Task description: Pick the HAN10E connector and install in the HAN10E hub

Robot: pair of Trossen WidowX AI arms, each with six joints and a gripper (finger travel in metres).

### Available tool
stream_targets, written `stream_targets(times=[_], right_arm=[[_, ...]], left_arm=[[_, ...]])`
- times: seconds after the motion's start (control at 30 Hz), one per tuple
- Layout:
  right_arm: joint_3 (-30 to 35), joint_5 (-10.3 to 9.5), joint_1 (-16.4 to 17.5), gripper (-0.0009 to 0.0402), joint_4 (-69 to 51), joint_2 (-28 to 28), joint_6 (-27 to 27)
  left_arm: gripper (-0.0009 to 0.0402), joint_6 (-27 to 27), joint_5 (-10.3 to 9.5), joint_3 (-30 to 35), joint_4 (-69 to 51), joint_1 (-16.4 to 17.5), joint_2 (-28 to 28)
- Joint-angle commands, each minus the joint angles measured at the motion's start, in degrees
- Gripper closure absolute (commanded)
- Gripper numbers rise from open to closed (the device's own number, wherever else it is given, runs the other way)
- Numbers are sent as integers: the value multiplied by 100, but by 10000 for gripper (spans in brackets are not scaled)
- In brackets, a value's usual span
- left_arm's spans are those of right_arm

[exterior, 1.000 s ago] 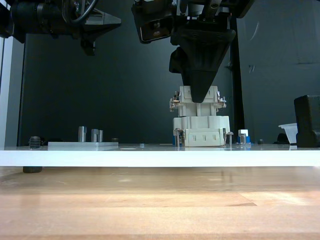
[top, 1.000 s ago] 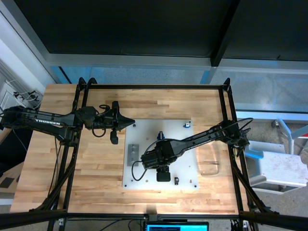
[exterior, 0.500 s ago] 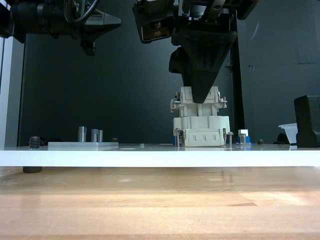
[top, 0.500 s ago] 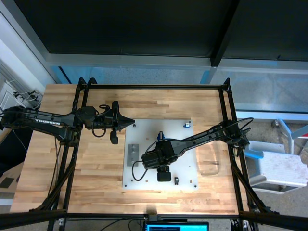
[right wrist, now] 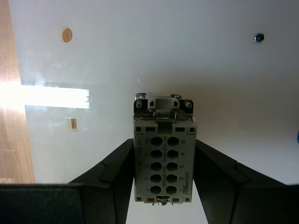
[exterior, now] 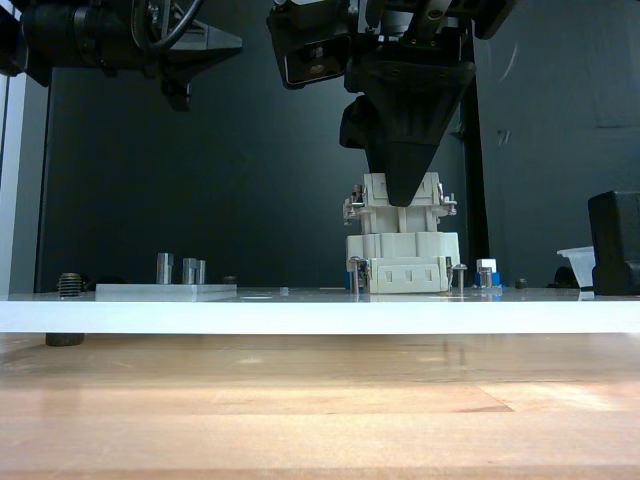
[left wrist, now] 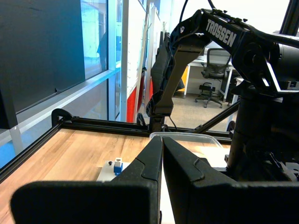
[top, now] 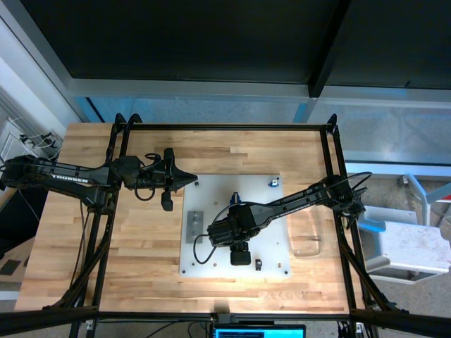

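In the low view the beige HAN10E connector (exterior: 400, 205) stands upright on top of the HAN10E hub (exterior: 403, 262), which rests on the white board (exterior: 300, 310). My right gripper (exterior: 405, 195) comes straight down onto the connector. In the right wrist view its fingers (right wrist: 117, 163) press both long sides of the connector (right wrist: 164, 158), whose numbered holes face the camera, and the hub is hidden beneath it. From above, the right gripper (top: 239, 255) covers both parts. My left gripper (top: 189, 180) hovers by the board's far left corner, and in its wrist view its fingers (left wrist: 149, 163) lie together, holding nothing.
A grey plate with short metal posts (top: 194, 227) lies on the board's left side. A blue round fitting (top: 235, 198) and a small blue-white part (top: 273, 183) sit farther back. A clear plastic tray (top: 306, 236) lies right of the board, and a small black part (top: 258, 265) sits near its front edge.
The right gripper has edged very slightly to the right with the connector still on the hub. The left arm has not moved.
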Motion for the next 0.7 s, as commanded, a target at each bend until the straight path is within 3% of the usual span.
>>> stream_targets(times=[0.03,0.7], right_arm=[[-7,-4,4,384,0,-48,9],[83,-4,0,384,-201,-282,9]], left_arm=[[393,0,0,2,0,2,2],[393,0,0,2,-2,2,2]])
